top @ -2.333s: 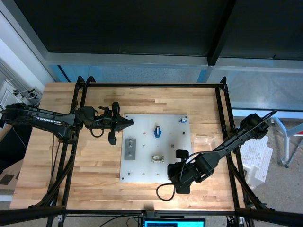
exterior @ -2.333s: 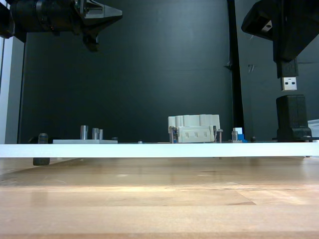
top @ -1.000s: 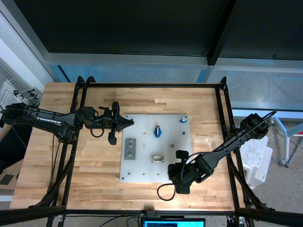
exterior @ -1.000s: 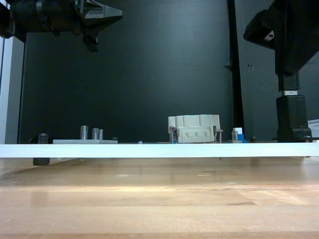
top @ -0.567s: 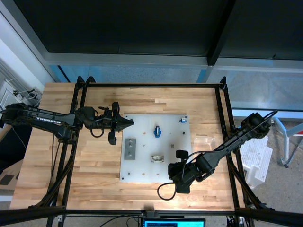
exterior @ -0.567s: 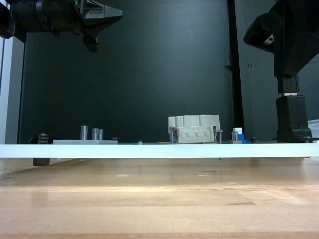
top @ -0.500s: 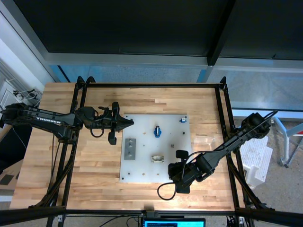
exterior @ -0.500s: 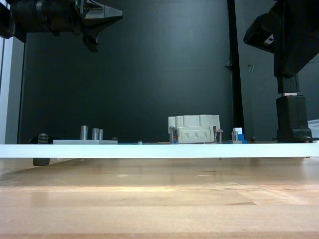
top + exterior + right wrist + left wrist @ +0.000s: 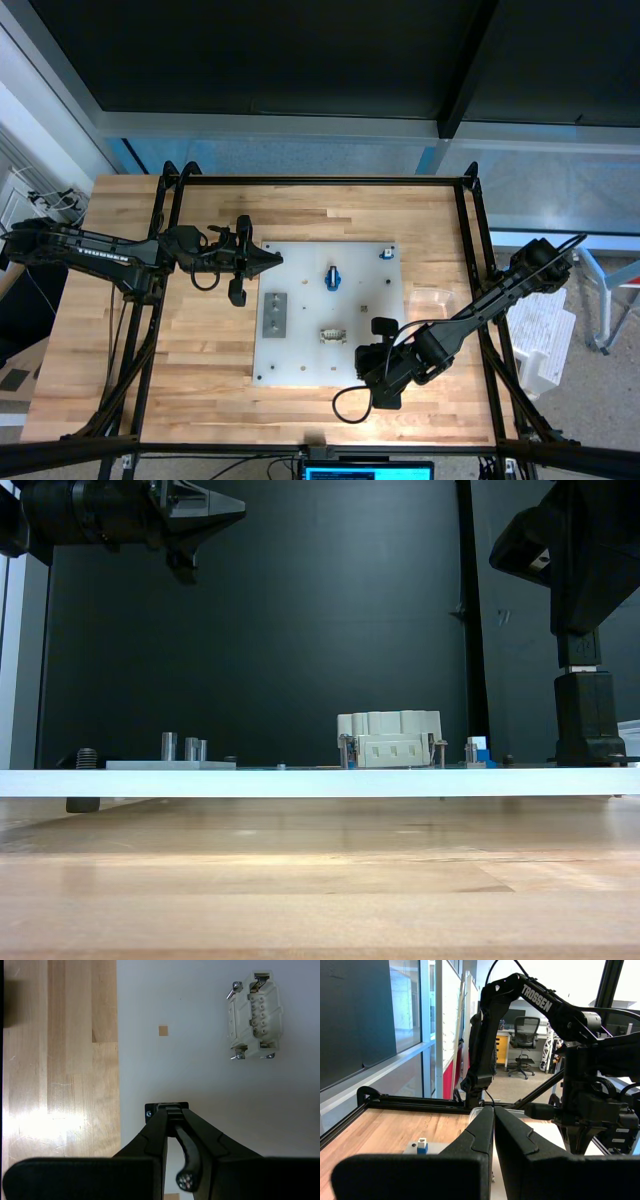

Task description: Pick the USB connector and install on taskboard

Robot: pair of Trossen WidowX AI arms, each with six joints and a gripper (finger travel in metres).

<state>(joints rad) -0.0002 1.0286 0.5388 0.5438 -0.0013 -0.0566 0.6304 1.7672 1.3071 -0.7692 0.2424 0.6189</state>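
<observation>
My right gripper hangs over the near right corner of the taskboard, shut on the USB connector. The dark plug points straight down, its silvery end entering a black socket block on the board; only a thin silver strip shows. In the right wrist view the fingers clamp the plug and its cable above the socket. My left gripper hovers high over the board's left edge, shut and empty, its fingers pressed together.
On the board stand a grey block, a blue part and a beige connector. A clear tray lies just right of the board. The black frame rails border the table.
My right gripper has come down with the USB connector, pushing its silvery end into the black socket; over the last second it barely moved. The left arm has stayed still.
</observation>
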